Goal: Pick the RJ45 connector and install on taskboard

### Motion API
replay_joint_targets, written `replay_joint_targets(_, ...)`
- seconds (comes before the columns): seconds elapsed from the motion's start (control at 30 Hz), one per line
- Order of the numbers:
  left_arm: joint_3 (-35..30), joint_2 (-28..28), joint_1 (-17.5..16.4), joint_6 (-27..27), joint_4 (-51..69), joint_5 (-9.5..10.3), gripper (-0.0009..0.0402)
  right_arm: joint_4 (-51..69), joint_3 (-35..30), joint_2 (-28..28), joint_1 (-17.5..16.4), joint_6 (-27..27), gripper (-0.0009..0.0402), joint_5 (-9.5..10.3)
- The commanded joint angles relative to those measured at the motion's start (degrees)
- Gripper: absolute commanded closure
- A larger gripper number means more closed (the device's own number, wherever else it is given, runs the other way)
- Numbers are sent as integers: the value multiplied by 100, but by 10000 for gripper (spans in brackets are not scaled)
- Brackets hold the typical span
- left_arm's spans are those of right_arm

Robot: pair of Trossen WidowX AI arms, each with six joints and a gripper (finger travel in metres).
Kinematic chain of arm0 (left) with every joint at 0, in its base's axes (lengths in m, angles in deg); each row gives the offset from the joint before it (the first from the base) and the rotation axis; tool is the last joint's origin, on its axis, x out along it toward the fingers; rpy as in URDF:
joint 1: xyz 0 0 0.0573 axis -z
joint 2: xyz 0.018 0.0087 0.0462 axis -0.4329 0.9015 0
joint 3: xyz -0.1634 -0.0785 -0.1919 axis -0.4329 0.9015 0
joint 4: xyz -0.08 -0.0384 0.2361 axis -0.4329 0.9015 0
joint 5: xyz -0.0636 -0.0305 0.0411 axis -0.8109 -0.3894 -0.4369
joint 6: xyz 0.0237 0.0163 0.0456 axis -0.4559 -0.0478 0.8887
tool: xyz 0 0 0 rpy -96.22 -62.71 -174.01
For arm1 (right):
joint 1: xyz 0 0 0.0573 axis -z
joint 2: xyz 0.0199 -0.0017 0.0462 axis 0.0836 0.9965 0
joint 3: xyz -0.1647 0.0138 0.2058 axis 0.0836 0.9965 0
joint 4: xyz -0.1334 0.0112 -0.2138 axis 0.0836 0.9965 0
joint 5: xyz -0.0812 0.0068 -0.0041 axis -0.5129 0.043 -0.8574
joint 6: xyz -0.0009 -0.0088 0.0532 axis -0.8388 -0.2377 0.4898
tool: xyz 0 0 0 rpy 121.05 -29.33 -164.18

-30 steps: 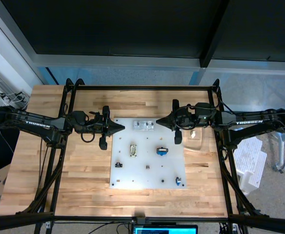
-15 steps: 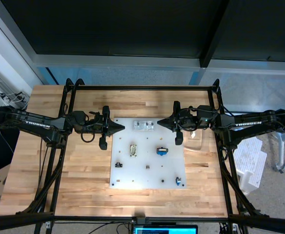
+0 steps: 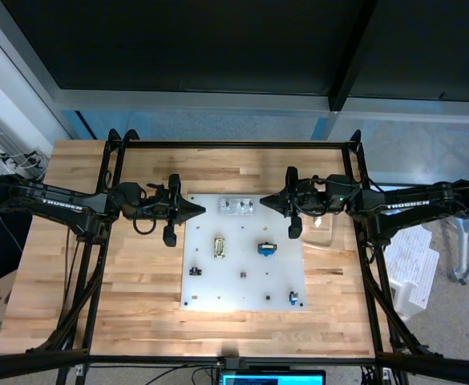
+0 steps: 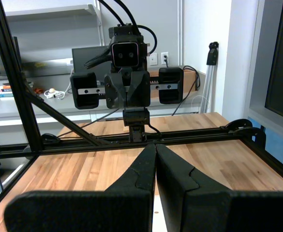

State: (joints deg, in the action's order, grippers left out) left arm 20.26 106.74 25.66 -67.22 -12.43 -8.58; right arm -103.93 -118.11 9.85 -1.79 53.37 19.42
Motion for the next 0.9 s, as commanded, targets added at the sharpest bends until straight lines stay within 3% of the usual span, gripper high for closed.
replay_joint_targets(0.03, -2, 0, 0, 0, 0, -2, 393, -37, 59, 4, -4, 7, 393, 9)
replay_joint_targets(0.3, -2, 2, -2, 0, 0, -2, 393, -76, 122, 4, -7, 4, 393, 28)
replay_joint_targets(0.43, -2, 0, 0, 0, -2, -2, 393, -94, 122, 4, -13, 2, 393, 155)
replay_joint_targets(0.9, -2, 2, 0, 0, -2, -2, 393, -129, 122, 4, -15, -17, 393, 151)
